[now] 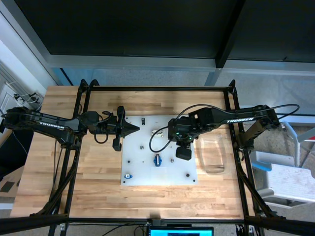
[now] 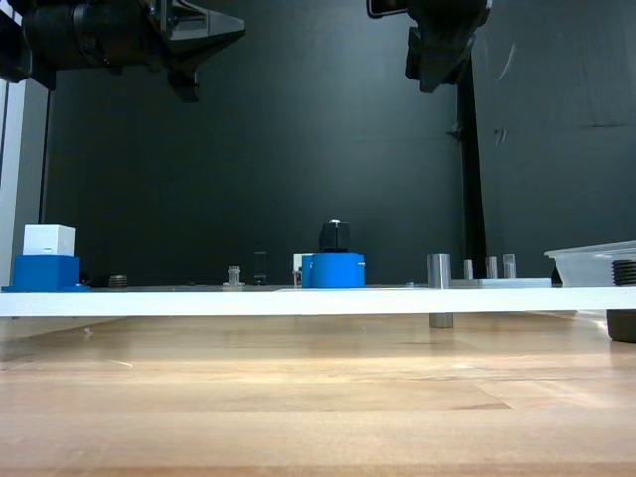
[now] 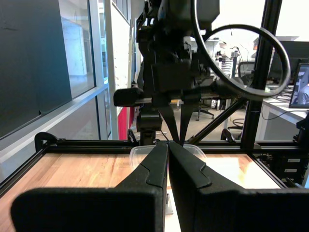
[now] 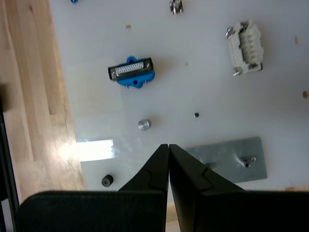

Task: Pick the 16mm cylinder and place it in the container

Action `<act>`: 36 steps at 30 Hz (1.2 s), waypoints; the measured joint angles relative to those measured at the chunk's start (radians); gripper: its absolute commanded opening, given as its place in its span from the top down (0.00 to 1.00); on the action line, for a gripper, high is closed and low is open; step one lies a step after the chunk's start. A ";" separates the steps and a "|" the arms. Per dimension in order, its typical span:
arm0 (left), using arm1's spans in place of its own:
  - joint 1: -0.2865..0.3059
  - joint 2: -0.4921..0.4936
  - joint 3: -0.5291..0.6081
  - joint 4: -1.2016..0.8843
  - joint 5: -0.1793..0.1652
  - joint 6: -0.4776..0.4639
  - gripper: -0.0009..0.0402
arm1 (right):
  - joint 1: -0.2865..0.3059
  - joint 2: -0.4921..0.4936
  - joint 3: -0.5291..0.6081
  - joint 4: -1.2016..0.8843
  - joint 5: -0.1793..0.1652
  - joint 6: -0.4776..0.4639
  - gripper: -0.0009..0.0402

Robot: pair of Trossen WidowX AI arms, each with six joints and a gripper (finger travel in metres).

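Observation:
The 16mm cylinder (image 4: 144,124) stands upright on the white board (image 1: 147,169), a short silvery stub also seen in the high view (image 1: 172,159) and the low view (image 2: 438,270). My right gripper (image 4: 168,147) hangs high above the board (image 2: 427,79), shut and empty, its tips a little off to one side of the cylinder. The clear container (image 1: 211,155) sits on the wood just right of the board, its rim showing in the low view (image 2: 594,256). My left gripper (image 1: 139,128) hovers over the board's left edge, shut on nothing (image 3: 168,145).
On the board are a blue D-sub connector (image 4: 131,72), a white multi-pin connector (image 4: 245,47), a grey metal plate with thin pegs (image 4: 227,157) and a dark knob (image 4: 107,181). A blue block carrying a white cube (image 2: 47,260) sits at the board's near left.

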 measured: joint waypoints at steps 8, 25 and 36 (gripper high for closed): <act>0.000 0.000 0.000 0.000 0.000 0.000 0.98 | 0.044 0.034 -0.003 -0.033 0.060 -0.023 0.98; 0.000 0.000 0.000 0.000 0.000 0.000 0.98 | 0.073 0.098 -0.009 0.010 0.061 -0.024 0.90; 0.000 0.000 0.000 -0.001 0.000 0.000 0.98 | 0.088 0.175 -0.009 0.039 0.064 -0.021 0.64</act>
